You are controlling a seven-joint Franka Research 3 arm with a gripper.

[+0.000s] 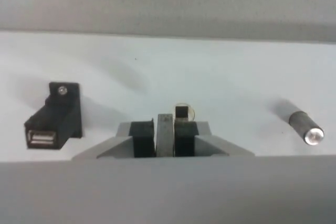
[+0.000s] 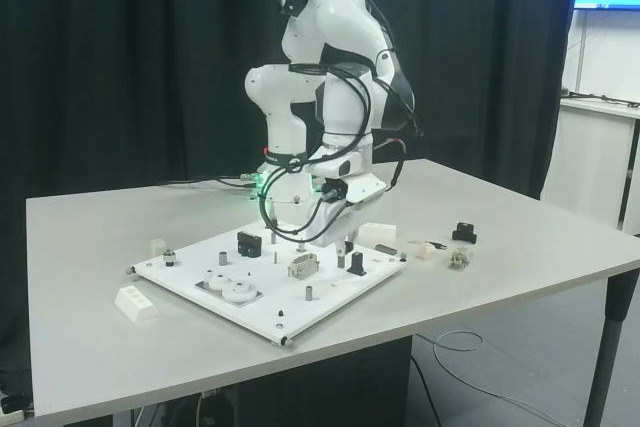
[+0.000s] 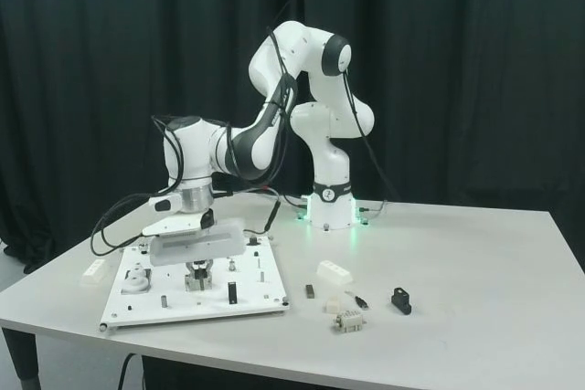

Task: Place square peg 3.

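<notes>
Gripper (image 1: 164,139) pinching the grey square peg (image 1: 164,132), low over your white board (image 1: 220,77). Beside it you see a black USB socket block (image 1: 52,119) and a grey round peg (image 1: 306,127), both well apart.

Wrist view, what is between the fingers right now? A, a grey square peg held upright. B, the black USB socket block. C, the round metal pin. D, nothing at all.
A: in the wrist view the fingers are closed on the grey peg, while the USB block and the round pin stand apart on the white board, one on each side of the peg.
</notes>
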